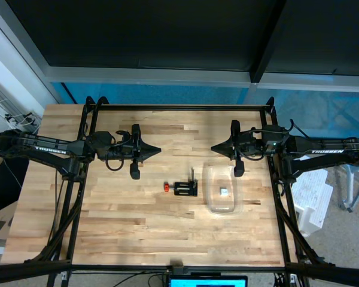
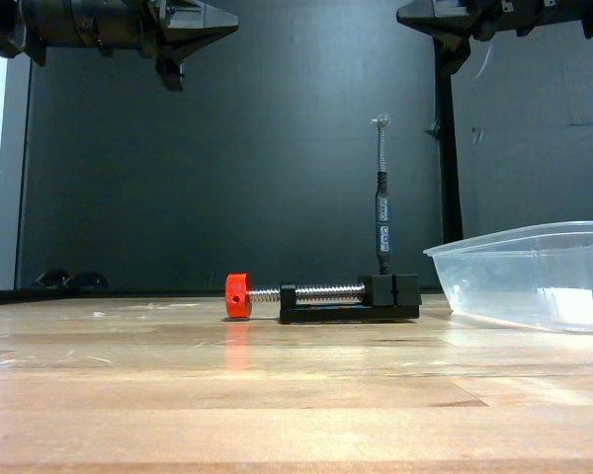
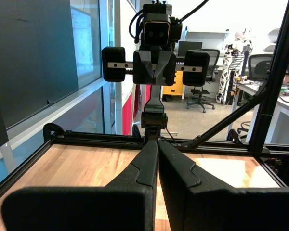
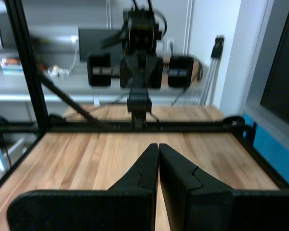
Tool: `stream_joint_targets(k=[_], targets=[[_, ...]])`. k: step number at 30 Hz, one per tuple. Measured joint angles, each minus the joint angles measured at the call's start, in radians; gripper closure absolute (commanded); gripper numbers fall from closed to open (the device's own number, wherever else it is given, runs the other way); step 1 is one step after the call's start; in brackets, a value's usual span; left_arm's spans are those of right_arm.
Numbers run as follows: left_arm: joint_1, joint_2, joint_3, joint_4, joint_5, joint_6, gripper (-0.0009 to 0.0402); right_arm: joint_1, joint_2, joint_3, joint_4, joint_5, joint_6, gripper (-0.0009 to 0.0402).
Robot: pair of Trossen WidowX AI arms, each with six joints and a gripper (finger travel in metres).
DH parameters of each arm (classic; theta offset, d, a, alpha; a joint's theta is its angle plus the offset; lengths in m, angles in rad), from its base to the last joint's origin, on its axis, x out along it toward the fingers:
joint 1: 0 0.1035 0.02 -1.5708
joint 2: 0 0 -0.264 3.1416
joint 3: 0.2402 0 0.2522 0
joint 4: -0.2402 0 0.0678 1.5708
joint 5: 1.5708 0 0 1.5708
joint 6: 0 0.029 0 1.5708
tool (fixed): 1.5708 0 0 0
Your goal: Pick the usb-c connector and install on the hub
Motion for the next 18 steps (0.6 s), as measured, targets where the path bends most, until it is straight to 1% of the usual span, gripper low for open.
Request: stream_joint_targets(k=[10,18], targets=[[0.000,0.000,0.000,0.000,0.000,0.000,0.0393,-0.002,0.000,-0.072,0.151,-0.002,-0.008,0.0393],[0.000,0.000,0.000,0.000,0.000,0.000,0.0393,-0.002,0.001,-0.080,0.156,-0.002,-0.002,0.0393]])
